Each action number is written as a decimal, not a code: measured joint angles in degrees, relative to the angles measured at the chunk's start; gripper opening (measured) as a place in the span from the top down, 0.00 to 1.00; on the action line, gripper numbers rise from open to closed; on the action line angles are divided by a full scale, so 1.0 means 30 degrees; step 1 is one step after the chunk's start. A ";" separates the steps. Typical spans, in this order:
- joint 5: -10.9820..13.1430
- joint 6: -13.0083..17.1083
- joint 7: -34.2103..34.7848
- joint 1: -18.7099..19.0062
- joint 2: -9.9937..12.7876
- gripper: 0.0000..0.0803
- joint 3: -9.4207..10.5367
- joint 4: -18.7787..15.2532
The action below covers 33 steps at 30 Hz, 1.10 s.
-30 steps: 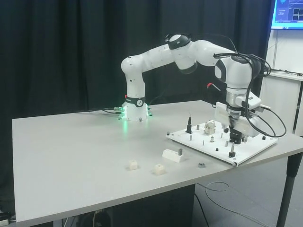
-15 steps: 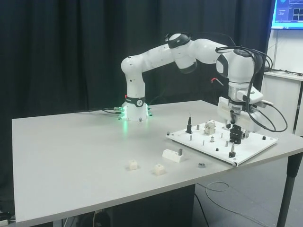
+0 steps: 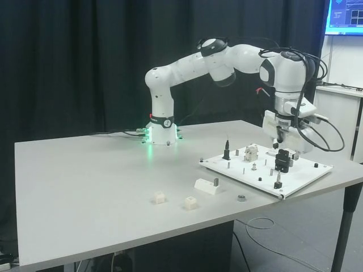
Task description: Pick square peg 4.
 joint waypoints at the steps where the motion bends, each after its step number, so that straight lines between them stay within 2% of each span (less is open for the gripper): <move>1: -0.0001 -0.0001 0.0221 -0.0009 0.0000 0.00 -0.0026 0.0005; 8: -0.0170 -0.0007 0.1591 -0.0116 0.0000 0.00 -0.0177 0.0015; 15: -0.0551 -0.0001 0.5290 -0.0432 0.0002 0.00 -0.0188 0.0015; 33: -0.2177 0.0119 1.0236 -0.1364 0.0049 0.00 -0.0189 -0.0149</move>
